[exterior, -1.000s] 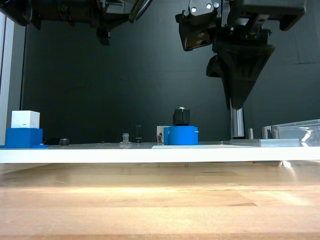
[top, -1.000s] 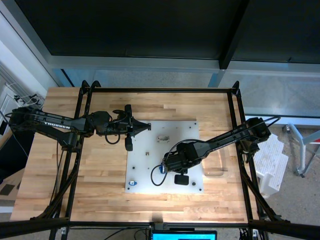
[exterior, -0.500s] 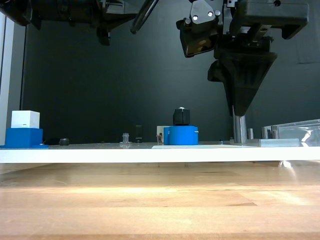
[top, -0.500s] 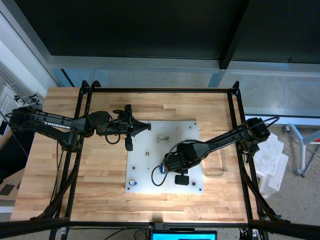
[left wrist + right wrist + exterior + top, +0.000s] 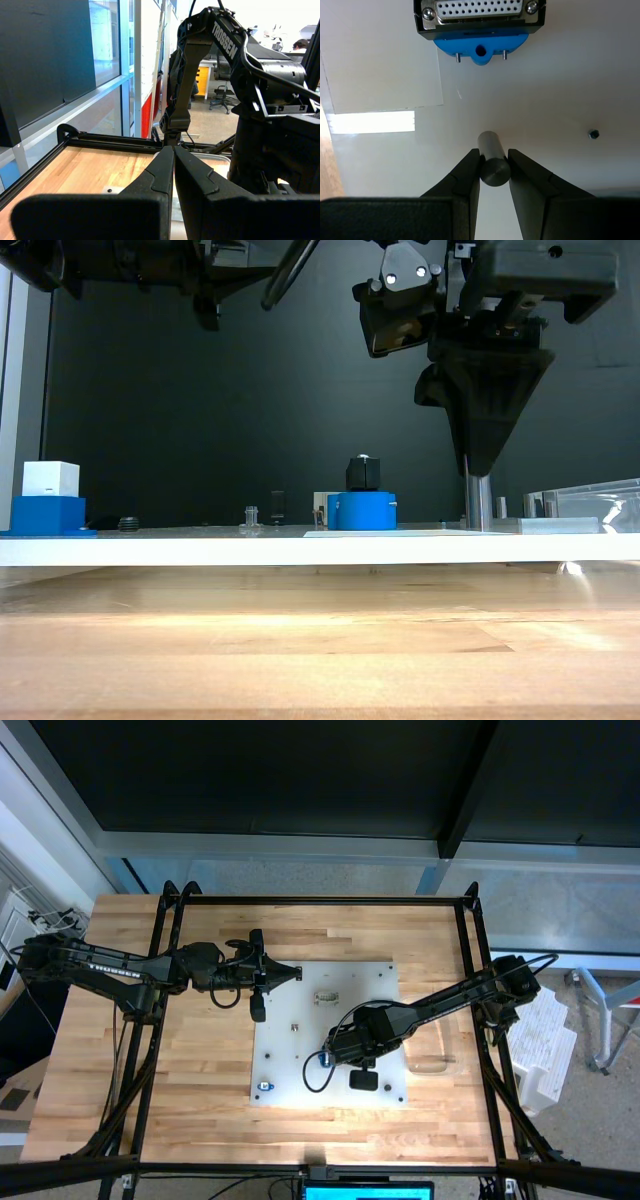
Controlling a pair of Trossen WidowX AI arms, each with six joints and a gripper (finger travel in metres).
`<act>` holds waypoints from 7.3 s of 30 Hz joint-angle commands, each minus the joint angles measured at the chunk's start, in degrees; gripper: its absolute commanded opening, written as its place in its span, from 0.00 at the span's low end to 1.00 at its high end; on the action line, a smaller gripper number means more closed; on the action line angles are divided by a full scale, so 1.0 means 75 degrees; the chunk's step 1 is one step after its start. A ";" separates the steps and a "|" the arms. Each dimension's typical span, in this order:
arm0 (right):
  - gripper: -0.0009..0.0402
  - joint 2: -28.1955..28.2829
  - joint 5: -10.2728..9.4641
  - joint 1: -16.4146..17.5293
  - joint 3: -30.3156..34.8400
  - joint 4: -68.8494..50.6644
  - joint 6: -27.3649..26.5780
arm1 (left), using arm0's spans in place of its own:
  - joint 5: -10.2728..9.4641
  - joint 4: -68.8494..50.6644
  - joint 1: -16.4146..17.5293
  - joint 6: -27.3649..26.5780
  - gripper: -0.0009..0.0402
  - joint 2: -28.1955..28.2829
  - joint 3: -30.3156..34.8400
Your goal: Pick the 16mm cylinder and install on the taskboard
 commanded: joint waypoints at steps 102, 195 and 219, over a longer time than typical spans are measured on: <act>0.02 -0.6889 -0.0315 -0.2518 -0.4616 0.7702 -0.2728 | 0.0032 0.0070 0.0015 0.0082 0.02 0.0000 0.0003; 0.02 -0.7688 -0.0385 -0.2632 -0.6306 0.9457 -0.2780 | 0.0717 0.0055 0.0289 -0.0283 0.02 0.0000 0.0003; 0.02 -0.7621 -0.0189 -0.2632 -0.6420 0.9716 -0.2801 | 0.0717 0.0050 0.0289 -0.0262 0.02 0.0000 0.0003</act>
